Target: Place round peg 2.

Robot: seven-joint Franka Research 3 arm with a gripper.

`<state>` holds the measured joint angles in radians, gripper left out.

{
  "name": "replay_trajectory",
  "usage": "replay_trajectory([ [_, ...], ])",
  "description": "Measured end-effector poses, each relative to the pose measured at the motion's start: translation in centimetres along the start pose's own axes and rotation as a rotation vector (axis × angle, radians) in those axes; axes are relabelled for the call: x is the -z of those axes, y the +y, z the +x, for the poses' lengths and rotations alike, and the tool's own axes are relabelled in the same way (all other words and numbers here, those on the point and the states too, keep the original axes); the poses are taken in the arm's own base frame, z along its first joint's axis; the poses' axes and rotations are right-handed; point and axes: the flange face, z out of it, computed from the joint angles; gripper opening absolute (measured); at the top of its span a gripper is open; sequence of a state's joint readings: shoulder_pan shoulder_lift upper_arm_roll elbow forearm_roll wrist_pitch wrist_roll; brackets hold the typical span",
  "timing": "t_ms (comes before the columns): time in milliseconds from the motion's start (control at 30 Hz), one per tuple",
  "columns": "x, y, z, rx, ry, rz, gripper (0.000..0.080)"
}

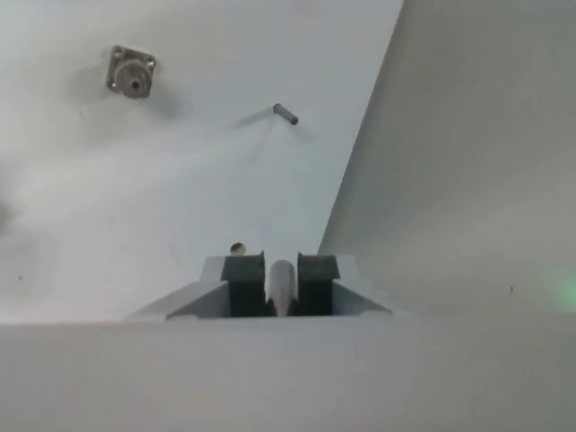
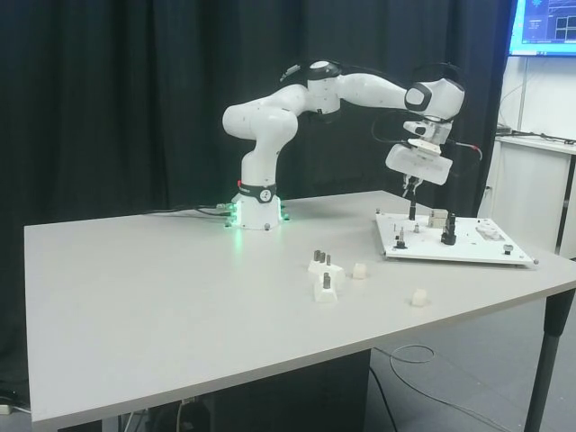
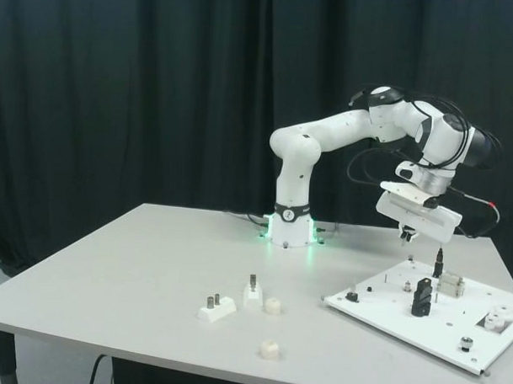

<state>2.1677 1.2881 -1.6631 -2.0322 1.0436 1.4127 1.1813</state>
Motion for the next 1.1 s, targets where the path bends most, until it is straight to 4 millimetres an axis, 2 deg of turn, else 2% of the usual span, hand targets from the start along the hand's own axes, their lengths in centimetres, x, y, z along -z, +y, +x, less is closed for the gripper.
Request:
replay_trajectory([
  [1100, -1.4, -0.4, 0.2, -0.041, 0.044, -0.004, 0.0072],
])
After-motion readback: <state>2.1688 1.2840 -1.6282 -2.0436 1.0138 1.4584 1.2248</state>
